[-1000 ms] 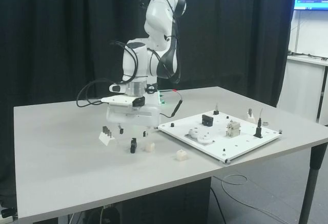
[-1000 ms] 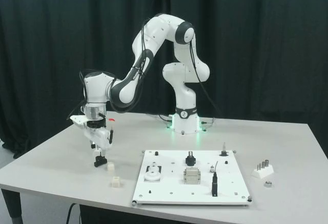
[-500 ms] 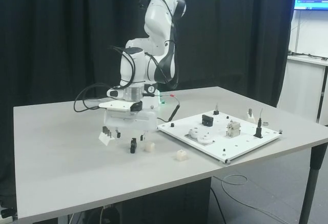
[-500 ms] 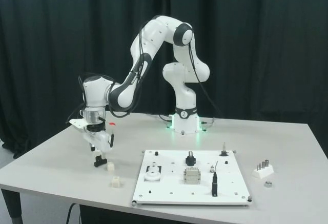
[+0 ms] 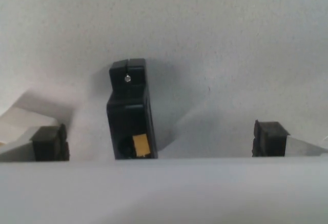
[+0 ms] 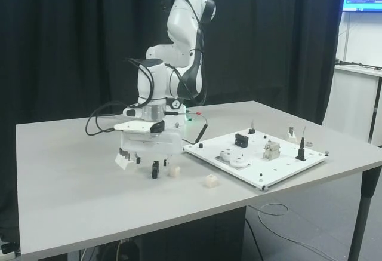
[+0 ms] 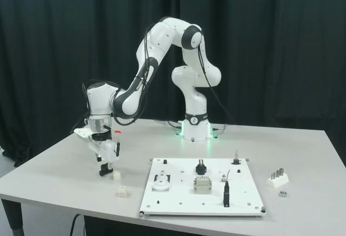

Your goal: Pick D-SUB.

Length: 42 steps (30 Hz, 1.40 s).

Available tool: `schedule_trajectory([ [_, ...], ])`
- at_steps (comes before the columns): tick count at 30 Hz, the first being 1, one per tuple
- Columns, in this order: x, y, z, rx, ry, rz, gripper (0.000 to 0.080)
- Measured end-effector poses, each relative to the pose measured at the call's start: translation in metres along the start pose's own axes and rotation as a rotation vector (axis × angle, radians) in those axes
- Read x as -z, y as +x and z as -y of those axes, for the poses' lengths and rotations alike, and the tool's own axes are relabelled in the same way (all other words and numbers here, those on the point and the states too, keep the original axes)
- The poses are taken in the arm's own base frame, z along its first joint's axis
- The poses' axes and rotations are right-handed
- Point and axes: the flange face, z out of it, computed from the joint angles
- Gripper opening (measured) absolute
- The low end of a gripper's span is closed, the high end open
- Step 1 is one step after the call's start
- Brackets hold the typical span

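Black D-SUB (image 5: 130,112) upright on grey surface (image 5: 215,39), between open jaws of gripper (image 5: 159,142), untouched. Probably light, rigid, hard-shelled; best pinched across flat sides of body.

A robotics lab: black curtains (image 7: 281,41) behind a grey table (image 7: 303,155) bearing a white arm (image 7: 162,47) and white assembly board (image 7: 243,198).

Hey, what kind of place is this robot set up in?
Probably a robotics lab or test cell: a white arm bolted on a grey table, black curtains behind it, and a white assembly board carrying small parts.
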Motion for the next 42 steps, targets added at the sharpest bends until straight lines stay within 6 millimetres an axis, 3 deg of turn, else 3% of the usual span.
schedule_trajectory([
  [25, -0.012, -0.005, 0.002, -0.005, 0.010, 0.013, 0.0800],
  [26, -0.012, -0.005, 0.002, -0.007, 0.012, 0.014, 0.0678],
  [34, -0.014, -0.006, 0.003, -0.024, 0.024, 0.023, 0.0678],
  [35, -0.014, -0.007, 0.003, -0.026, 0.025, 0.024, 0.0346],
  [42, -0.013, -0.006, 0.004, -0.034, 0.032, 0.027, 0.0346],
])
